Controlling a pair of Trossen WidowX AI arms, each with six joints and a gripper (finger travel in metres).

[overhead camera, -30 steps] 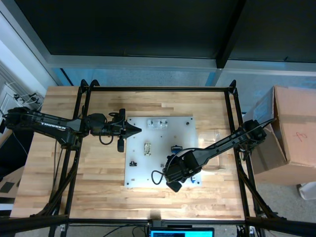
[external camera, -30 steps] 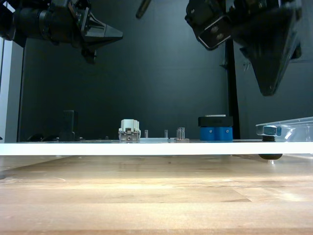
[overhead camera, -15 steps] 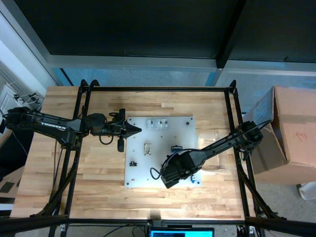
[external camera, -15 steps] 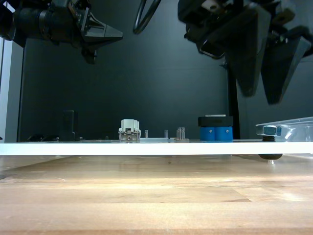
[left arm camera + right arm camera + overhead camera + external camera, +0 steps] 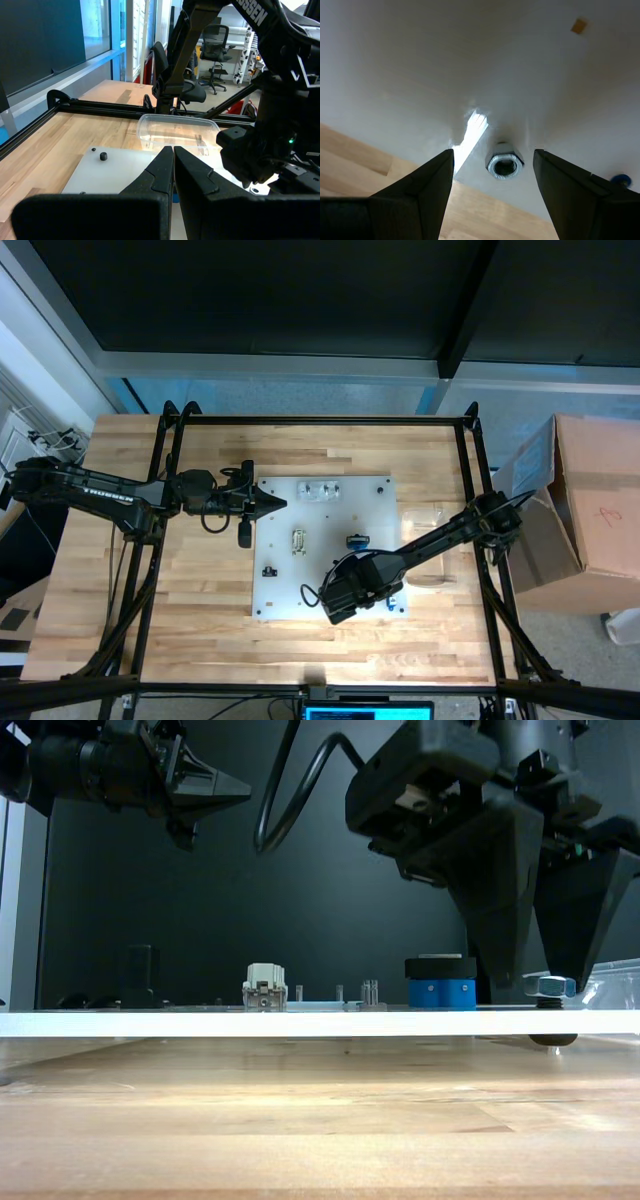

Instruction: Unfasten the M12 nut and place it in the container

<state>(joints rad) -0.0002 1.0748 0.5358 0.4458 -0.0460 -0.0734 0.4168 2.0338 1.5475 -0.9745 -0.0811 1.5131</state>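
The small silver nut (image 5: 504,164) sits on its stud near the white board's (image 5: 290,590) near right edge, and black ribs show under the nut (image 5: 548,986) in the low view. My right gripper (image 5: 493,152) is open and hangs low over it, one finger on each side and neither touching. From table height the right gripper (image 5: 532,986) has its tips at about the nut's height. From above, the right gripper (image 5: 345,598) hides the nut. The clear container (image 5: 430,545) stands just right of the board; I see no nut in it. My left gripper (image 5: 275,504) is shut on nothing, high over the board's far left.
On the board stand a grey connector (image 5: 265,990), a blue block with a black cap (image 5: 440,982) and a black post (image 5: 380,491). Black frame rails (image 5: 470,490) ring the table. A cardboard box (image 5: 600,510) stands off the table at the right.
My right gripper has opened, come down toward the board and shifted slightly left, so its fingers now stand on either side of the nut. The nut and the left arm have not moved.
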